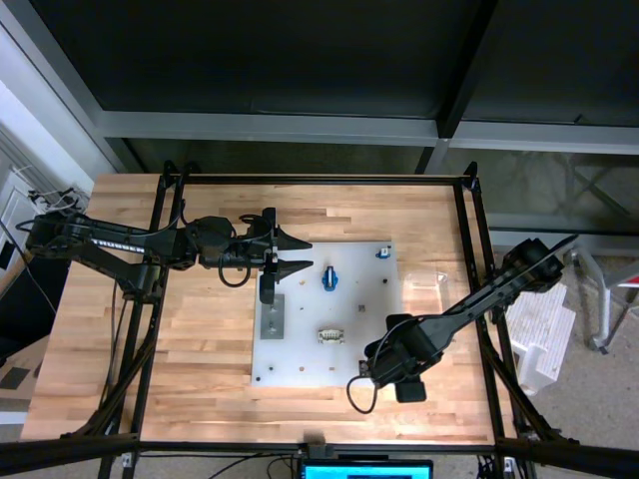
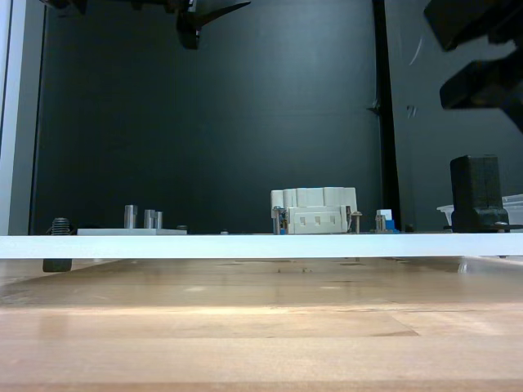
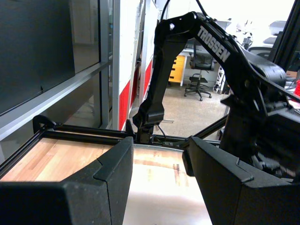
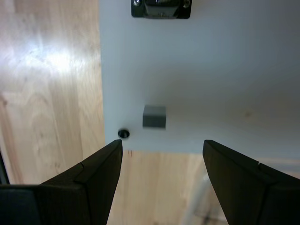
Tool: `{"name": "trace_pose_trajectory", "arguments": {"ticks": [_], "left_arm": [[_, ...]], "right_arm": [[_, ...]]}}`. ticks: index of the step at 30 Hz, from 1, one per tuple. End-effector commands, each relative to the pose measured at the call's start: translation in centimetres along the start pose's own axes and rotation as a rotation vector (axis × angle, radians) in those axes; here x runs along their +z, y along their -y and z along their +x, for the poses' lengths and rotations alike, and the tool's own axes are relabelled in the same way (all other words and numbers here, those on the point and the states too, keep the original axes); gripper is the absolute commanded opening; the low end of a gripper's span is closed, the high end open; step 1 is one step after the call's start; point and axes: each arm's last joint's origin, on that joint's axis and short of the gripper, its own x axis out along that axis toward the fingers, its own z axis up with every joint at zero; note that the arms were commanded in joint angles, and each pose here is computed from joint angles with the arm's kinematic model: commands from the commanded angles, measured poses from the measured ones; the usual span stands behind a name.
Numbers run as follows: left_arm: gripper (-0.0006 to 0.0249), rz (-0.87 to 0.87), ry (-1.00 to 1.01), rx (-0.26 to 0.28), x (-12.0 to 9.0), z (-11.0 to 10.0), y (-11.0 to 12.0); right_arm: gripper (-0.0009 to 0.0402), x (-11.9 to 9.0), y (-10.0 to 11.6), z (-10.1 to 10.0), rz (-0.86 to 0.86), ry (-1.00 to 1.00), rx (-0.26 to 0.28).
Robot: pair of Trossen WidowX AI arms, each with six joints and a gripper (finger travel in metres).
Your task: Pick the 16mm bar and install on taskboard
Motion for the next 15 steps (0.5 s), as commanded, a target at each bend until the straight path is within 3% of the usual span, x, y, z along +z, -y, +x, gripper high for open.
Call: {"name": "trace_pose_trajectory", "arguments": {"ticks": [1, 15], "left_arm": [[0.0163, 0.0, 0.0, 0.0, 0.0, 0.0, 0.0], [0.0163, 0.0, 0.0, 0.0, 0.0, 0.0, 0.0]], "right_arm": [[0.0235, -0.6, 0.3, -1.2, -0.01, 0.017, 0.008], [0.0216, -1.6, 0.8, -2.7, -0.008, 0.073, -0.004]]}}
